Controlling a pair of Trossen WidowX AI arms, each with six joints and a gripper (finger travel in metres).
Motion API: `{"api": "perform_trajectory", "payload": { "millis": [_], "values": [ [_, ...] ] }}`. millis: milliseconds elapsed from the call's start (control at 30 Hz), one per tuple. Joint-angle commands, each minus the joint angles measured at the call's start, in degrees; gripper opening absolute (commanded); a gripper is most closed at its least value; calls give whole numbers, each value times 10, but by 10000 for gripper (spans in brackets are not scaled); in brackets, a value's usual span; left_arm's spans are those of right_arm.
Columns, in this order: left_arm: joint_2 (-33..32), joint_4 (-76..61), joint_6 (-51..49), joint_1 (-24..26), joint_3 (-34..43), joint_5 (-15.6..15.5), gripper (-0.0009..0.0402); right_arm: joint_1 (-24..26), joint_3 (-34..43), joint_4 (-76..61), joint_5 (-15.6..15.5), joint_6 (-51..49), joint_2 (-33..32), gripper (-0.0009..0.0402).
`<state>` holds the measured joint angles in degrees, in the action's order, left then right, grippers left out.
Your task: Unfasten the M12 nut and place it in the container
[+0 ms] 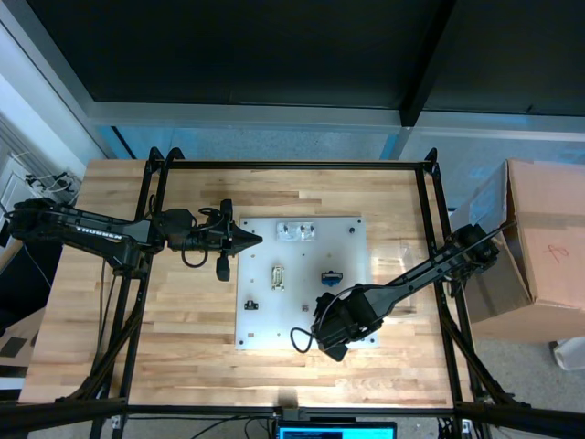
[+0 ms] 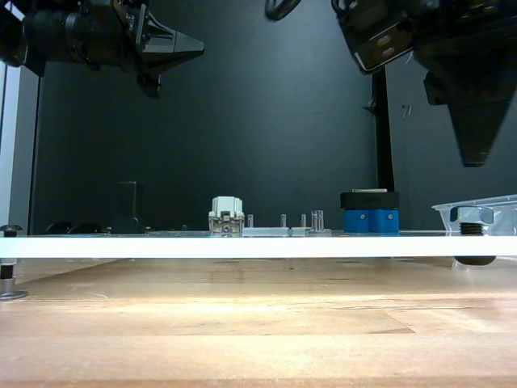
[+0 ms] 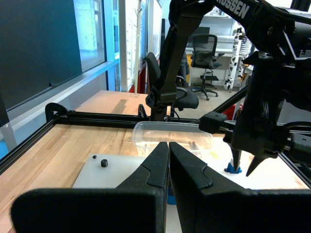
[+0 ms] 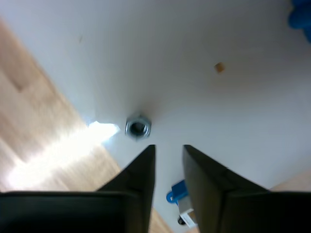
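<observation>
Above small silver nut [image 4: 138, 127] on its black ribbed stud [image 2: 474, 229], my right gripper [image 4: 169, 148] slightly parted, empty | left gripper [image 3: 168, 144] over white board [image 1: 274, 320] left edge, fingers pressed together | clear plastic tray [image 2: 485, 202]: I can't tell contents

Both arms are matt black throughout. The left arm [image 1: 55, 222] is a slim, boxy link with white TROSSEN lettering [image 1: 91, 234] along it, thickening into a bulky wrist where a black cable [image 1: 190, 259] hangs in a loop. The left gripper [image 1: 254, 240] ends in two flat black fingers [image 3: 150, 170] that taper to a wedge point. The right arm [image 1: 430, 265] bears the same white lettering, with a cable loop [image 1: 300, 338] at its wrist. The right gripper [image 4: 169, 148] has matching dark wedge fingers on a broad black crossbar [image 4: 63, 211]
</observation>
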<state>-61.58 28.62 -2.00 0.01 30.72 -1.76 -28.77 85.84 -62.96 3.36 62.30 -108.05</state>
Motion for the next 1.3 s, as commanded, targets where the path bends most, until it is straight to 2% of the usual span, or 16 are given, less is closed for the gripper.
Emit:
{"api": "perform_trajectory", "payload": {
  "millis": [33,167,267,367,500,767,1300],
  "values": [
    [0,0,0,0,0,0,0,-1,0,4,-4,13,0,158],
    [0,0,0,0,0,0,0,0,0,17,-4,48,-3,225],
    [0,0,0,0,0,0,0,2,0,33,-3,54,-14,260],
    [0,0,0,0,0,0,0,4,-1,50,-5,54,-30,277],
    [0,0,0,0,0,0,0,6,-1,65,-6,54,-51,277],
    [0,0,0,0,0,0,0,6,-2,71,-15,54,-65,236],
    [0,0,0,0,0,0,0,5,-2,66,-15,52,-65,87]
  ]
}}
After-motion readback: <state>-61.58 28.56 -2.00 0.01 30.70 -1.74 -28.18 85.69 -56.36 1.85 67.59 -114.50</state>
